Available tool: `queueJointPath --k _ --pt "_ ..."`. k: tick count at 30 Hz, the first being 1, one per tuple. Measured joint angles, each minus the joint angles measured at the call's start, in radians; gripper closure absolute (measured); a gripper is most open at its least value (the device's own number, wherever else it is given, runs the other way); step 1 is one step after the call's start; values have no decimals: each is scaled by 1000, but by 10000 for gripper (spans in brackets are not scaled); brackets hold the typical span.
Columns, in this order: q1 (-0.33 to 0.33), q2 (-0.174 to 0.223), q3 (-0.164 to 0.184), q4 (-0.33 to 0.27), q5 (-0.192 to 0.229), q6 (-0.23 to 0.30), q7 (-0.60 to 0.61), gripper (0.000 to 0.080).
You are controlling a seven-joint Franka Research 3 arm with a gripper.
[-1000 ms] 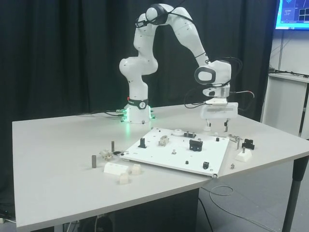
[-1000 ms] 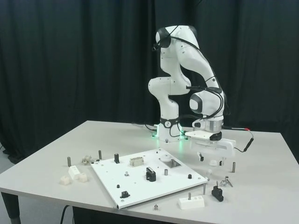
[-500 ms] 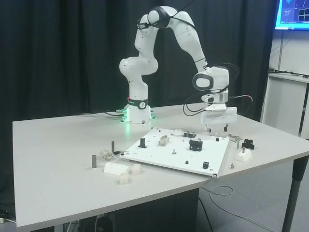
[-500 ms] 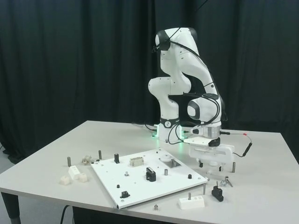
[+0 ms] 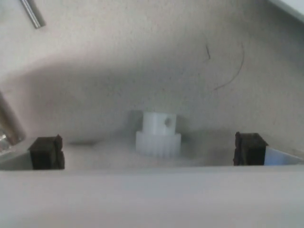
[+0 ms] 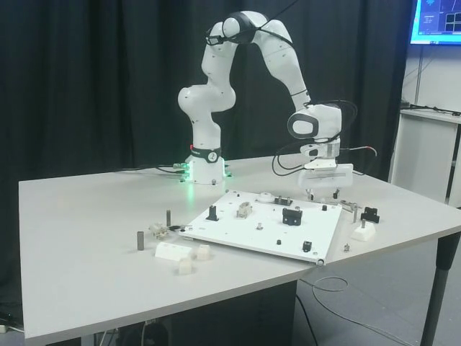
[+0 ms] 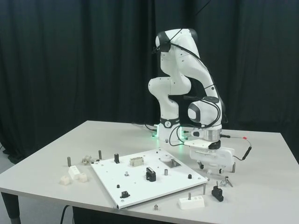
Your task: Pick small gear.
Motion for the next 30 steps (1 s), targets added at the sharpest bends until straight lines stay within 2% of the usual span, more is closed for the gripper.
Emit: queueJointPath --k 12,13,14,15,24,25,26,27,30 --pt "3 10 -1 7 0 0 49 3" --pt "3 10 -1 7 0 0 50 116" --pt "3 10 -2 8 0 0 51 116" --pt "3 10 -2 8 0 0 52 318" --pt "3 10 -16 12 0 0 57 318" --pt "3 10 -18 12 -1 0 57 508" --pt "3 10 -20 13 -1 0 57 508" --pt "3 10 -21 13 -1 0 57 604" --pt "3 10 -25 14 -1 0 57 604"
